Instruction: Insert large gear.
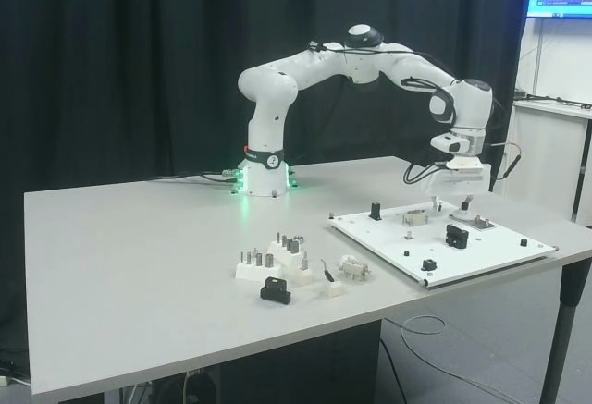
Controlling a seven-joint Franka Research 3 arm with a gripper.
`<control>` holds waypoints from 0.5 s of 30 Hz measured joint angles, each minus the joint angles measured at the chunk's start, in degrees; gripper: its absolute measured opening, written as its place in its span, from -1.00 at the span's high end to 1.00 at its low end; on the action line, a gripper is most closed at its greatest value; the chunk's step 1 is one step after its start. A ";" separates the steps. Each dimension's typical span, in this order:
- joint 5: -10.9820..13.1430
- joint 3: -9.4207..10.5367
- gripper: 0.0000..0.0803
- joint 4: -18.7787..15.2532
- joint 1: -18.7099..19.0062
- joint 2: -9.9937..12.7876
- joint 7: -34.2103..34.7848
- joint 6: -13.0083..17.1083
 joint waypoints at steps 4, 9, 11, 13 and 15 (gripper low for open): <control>0.00 0.15 -0.99 -0.07 0.00 0.00 -0.07 0.24; 0.00 0.14 -0.99 -0.08 0.00 0.00 -0.19 0.34; 0.00 0.13 -0.99 -0.08 -0.01 0.00 -0.19 0.39; 0.00 0.11 -0.99 -0.08 -0.02 0.00 -0.19 0.40; 0.00 0.04 -0.99 -0.09 -0.03 0.00 -0.19 0.41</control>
